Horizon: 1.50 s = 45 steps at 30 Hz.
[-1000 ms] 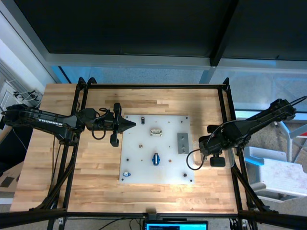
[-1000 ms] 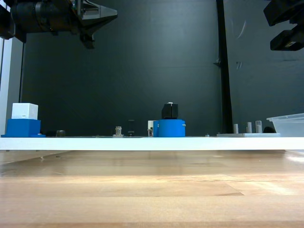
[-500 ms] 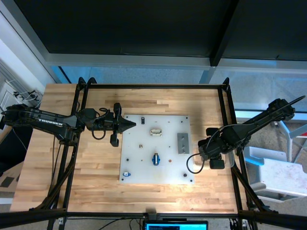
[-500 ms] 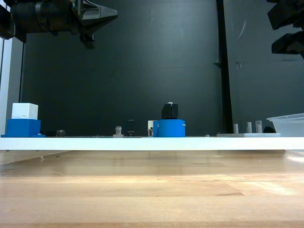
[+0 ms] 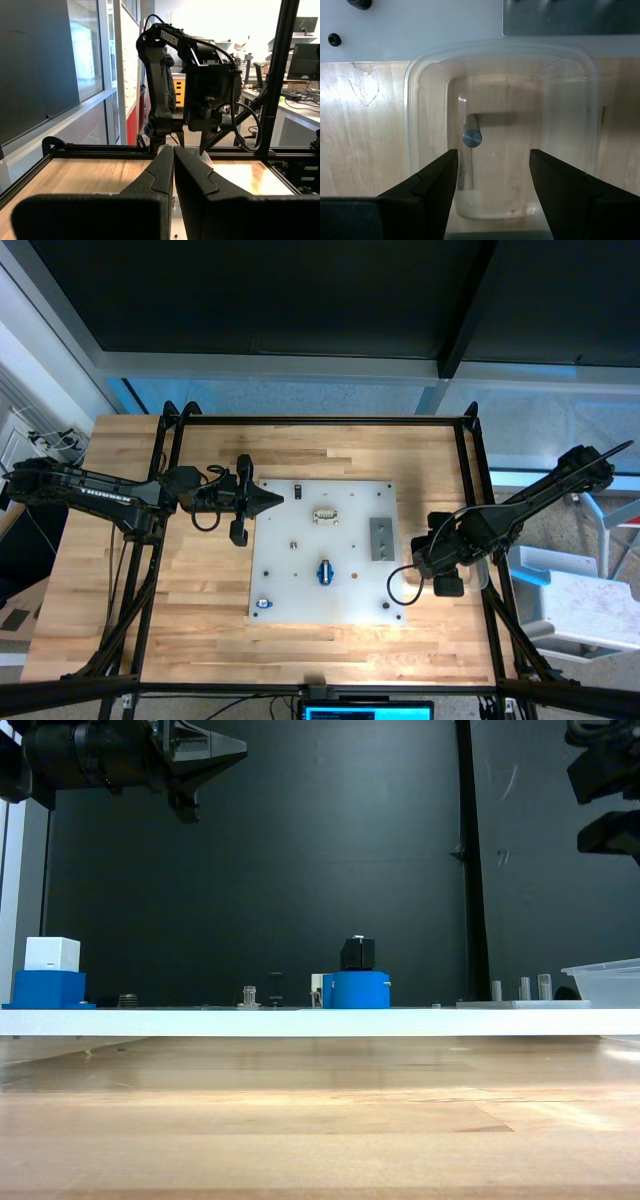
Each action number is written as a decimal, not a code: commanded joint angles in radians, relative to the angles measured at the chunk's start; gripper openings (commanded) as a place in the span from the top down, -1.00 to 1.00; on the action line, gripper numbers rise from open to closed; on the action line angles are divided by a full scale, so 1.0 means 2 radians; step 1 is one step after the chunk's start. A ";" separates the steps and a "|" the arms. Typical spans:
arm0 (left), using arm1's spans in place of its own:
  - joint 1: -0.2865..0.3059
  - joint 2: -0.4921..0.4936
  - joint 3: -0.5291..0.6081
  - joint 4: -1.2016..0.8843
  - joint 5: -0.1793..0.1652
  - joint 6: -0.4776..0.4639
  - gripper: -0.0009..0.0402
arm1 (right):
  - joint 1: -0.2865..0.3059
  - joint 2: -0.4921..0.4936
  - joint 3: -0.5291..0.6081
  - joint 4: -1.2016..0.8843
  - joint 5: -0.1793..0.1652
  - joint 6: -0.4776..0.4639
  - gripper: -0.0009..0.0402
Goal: Pick the 16mm cylinder and place it in the taskboard
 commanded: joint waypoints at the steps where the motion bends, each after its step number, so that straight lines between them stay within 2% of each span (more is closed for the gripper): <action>1: 0.000 0.000 0.000 0.000 0.000 0.000 0.96 | 0.002 0.000 -0.012 0.014 -0.002 0.001 -0.04; 14: 0.000 0.000 0.000 0.000 0.000 0.000 0.96 | 0.011 0.000 -0.046 0.061 -0.003 0.026 -0.04; 45: 0.000 0.000 0.000 0.000 0.000 0.000 0.96 | 0.023 0.006 -0.082 0.101 -0.002 0.039 -0.04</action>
